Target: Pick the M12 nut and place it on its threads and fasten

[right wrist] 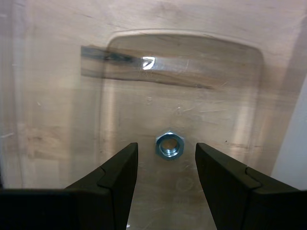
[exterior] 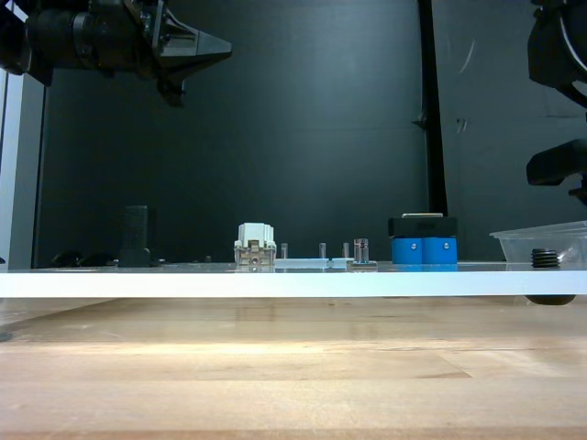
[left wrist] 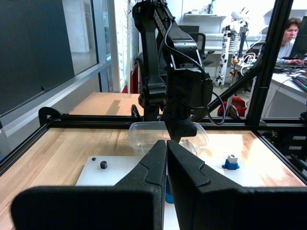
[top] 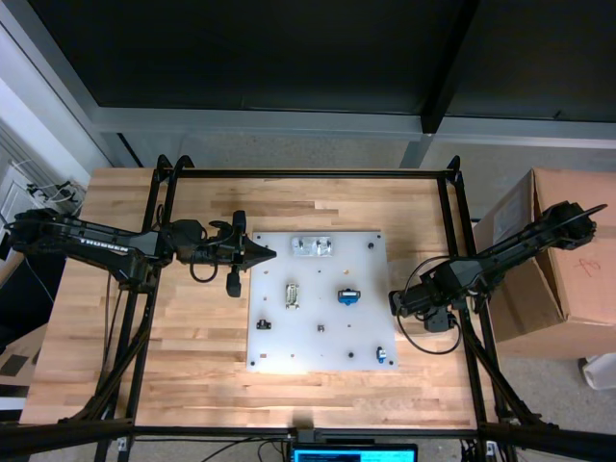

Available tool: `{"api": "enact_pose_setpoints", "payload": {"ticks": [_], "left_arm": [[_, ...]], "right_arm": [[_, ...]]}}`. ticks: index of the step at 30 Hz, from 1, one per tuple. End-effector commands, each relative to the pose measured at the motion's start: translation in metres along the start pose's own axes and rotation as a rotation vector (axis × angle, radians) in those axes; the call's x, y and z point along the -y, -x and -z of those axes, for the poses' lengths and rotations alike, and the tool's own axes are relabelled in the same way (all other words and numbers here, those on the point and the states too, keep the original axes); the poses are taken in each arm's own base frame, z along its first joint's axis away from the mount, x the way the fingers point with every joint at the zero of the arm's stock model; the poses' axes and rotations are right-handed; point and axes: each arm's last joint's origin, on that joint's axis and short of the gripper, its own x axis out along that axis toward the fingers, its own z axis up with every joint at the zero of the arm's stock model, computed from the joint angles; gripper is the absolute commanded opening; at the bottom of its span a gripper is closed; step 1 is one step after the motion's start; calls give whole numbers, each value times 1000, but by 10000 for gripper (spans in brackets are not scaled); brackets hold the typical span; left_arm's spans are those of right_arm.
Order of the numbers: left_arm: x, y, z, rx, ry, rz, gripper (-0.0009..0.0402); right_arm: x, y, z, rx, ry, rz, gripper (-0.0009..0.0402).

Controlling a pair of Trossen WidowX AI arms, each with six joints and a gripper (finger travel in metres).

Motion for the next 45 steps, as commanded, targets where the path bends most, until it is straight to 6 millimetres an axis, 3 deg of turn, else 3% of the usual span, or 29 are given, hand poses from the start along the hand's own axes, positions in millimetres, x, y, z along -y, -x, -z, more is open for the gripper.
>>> {"api": "enact_pose_setpoints", "payload": {"ticks": [1, 18, 45], "left_arm": [[0, 0, 0, 0, 0, 0, 0], [0, 0, 0, 0, 0, 0, 0], [0, 0, 0, 0, 0, 0, 0]], "right_arm": [[0, -2, 0, -3, -3, 4, 165], [2, -15, 2, -5, -13, 3, 165], [2, -19, 3, -30, -8, 8, 165]]}}
